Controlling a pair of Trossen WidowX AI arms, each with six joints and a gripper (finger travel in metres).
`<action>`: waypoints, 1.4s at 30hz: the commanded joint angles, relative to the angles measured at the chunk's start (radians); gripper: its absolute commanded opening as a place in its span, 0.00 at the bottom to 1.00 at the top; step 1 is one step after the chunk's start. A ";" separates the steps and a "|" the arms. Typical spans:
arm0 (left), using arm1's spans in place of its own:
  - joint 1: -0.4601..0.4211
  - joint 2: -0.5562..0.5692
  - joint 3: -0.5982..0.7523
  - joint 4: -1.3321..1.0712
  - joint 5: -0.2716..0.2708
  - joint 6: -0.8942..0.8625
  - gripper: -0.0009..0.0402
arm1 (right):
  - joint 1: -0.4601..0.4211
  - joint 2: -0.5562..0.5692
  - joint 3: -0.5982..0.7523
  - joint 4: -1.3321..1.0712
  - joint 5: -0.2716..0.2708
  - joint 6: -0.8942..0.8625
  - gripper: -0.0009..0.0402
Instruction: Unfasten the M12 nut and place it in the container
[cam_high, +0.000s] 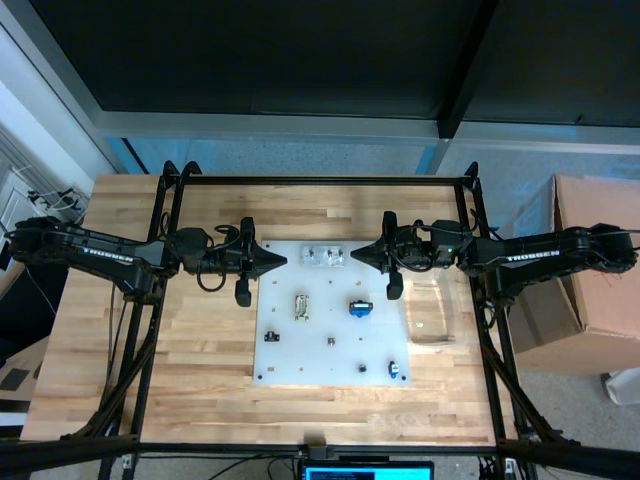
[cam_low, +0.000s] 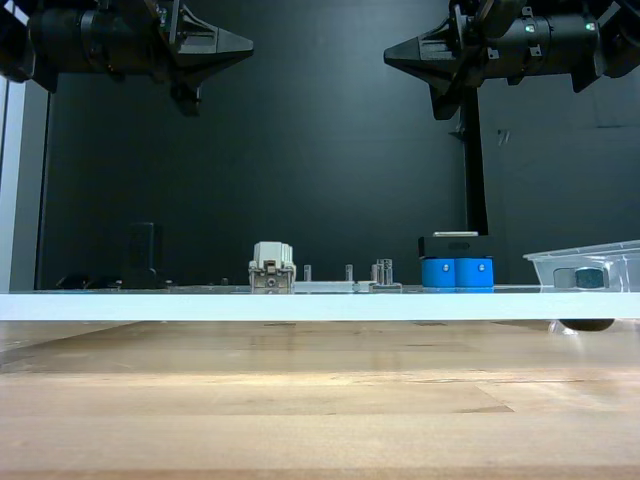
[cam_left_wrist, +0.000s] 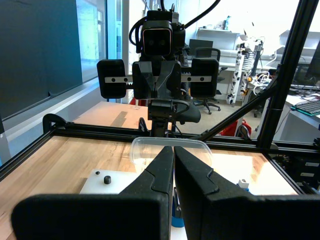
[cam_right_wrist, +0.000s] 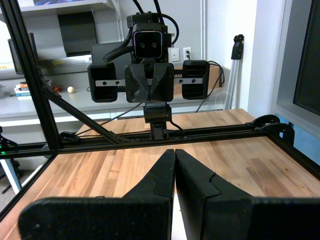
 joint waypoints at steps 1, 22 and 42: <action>0.001 0.000 0.000 0.000 0.000 0.000 0.02 | 0.000 0.000 0.000 0.000 0.000 0.001 0.02; 0.001 0.000 0.000 0.000 0.000 0.000 0.02 | 0.067 0.038 0.264 -0.631 -0.087 0.053 0.02; 0.001 0.000 0.000 0.000 0.000 0.000 0.02 | 0.384 0.428 0.681 -1.302 -0.024 0.450 0.02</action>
